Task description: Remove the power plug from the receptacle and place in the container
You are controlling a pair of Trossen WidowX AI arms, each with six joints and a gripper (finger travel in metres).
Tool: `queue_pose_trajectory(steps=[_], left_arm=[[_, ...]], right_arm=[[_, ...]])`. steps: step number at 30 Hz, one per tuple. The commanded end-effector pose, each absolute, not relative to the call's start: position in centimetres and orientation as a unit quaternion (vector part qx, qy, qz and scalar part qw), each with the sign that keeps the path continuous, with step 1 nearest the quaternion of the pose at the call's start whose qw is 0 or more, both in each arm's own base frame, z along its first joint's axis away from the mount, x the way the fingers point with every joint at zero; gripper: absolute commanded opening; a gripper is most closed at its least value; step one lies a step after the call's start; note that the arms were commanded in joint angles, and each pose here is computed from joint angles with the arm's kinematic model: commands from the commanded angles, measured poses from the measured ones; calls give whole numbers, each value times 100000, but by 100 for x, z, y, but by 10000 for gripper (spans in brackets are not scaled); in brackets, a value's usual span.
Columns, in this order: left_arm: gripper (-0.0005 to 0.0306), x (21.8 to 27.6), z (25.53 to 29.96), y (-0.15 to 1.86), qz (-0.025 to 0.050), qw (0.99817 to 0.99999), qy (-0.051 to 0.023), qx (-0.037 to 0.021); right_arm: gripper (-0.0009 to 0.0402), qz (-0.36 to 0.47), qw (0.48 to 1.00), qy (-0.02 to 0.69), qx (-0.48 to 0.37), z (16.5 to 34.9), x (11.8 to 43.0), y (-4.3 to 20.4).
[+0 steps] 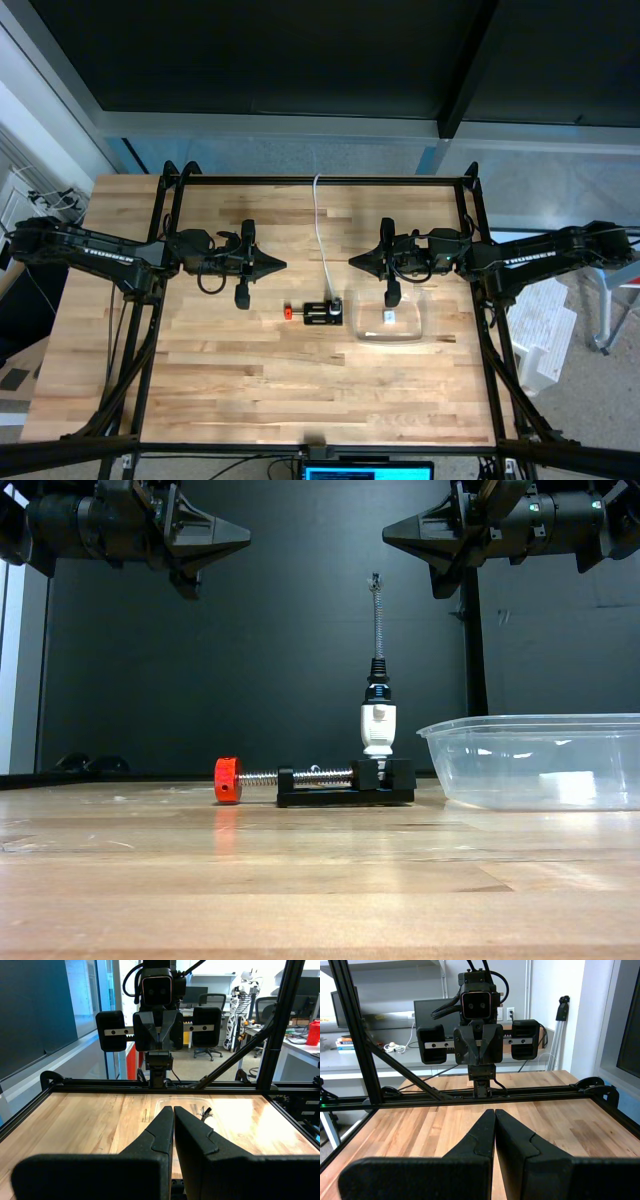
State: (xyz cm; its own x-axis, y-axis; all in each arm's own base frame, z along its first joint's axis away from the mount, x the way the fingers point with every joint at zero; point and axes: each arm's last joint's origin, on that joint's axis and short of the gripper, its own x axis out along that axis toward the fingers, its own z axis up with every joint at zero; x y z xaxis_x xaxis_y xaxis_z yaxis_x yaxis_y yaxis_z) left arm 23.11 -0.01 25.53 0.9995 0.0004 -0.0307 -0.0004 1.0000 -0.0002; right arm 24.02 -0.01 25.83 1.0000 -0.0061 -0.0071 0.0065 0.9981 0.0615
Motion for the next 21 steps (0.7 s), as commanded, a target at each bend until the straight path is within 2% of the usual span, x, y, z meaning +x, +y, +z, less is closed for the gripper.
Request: queue_pose_trajectory(steps=[1,16,21], left_arm=[[0,2312,2553,0,19,99988,1554,-9],[0,2311,2552,0,19,99988,1574,-9],[0,2312,2553,1,38,99988,1554,-9]], right_arm=[[0,-336,99950,362,3117,2583,2402,-1],[0,-25,99925,658,3803,2580,2400,4],[0,483,99510,8728,4619,2620,2450,40]])
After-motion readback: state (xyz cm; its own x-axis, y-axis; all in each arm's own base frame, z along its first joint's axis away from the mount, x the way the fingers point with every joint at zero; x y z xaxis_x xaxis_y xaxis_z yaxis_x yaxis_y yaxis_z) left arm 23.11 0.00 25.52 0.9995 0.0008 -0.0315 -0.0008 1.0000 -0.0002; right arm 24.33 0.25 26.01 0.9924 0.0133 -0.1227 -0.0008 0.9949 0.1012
